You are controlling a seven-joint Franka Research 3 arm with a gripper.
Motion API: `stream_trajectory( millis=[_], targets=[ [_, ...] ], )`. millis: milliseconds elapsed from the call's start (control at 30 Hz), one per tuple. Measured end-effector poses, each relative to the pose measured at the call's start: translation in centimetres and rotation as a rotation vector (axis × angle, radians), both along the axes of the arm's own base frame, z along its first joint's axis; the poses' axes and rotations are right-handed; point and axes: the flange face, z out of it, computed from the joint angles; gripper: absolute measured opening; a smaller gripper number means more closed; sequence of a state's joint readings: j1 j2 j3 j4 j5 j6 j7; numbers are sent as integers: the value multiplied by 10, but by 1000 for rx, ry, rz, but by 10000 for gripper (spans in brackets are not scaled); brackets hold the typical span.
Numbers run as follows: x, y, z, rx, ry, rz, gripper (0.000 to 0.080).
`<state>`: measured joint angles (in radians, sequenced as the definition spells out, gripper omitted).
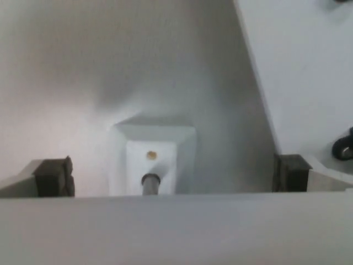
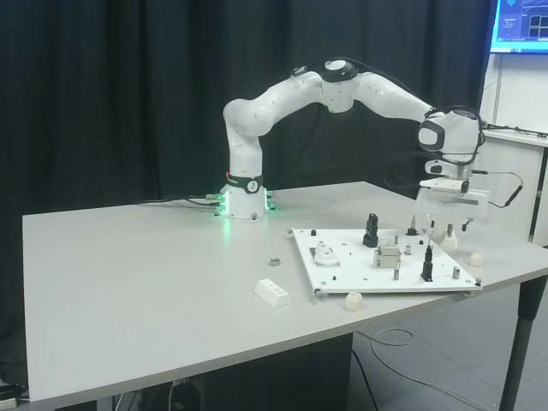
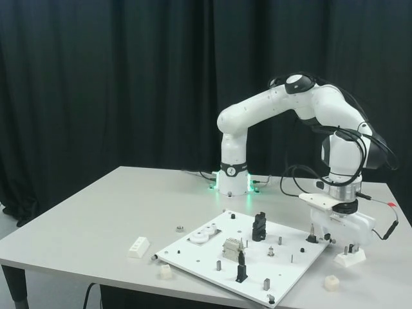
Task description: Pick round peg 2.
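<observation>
In the wrist view, the end effector (image 1: 171,178) is spread wide and empty, with the peg (image 1: 150,182) standing in a white holder (image 1: 153,160) between the fingers. A tilted approach could knock it.

In both room views, the arm (image 2: 342,90) is stretched over the desk (image 2: 128,274) toward its right edge, wrist pointed down beside the white board (image 3: 212,261).

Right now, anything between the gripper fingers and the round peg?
No. In the wrist view the round peg stands in its white holder, centred under the open gripper; only bare table lies beside it.
</observation>
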<state>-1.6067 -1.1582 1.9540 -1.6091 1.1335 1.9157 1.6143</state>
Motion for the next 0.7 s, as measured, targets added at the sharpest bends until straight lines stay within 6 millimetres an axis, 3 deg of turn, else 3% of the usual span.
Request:
stream_trajectory(
  millis=[500,533,700],
  targets=[
    [-8,12,-14,0,-15,-7,800],
    [-8,12,-14,0,-16,-8,706],
    [-9,14,-16,1,-21,-12,706]
  ],
)
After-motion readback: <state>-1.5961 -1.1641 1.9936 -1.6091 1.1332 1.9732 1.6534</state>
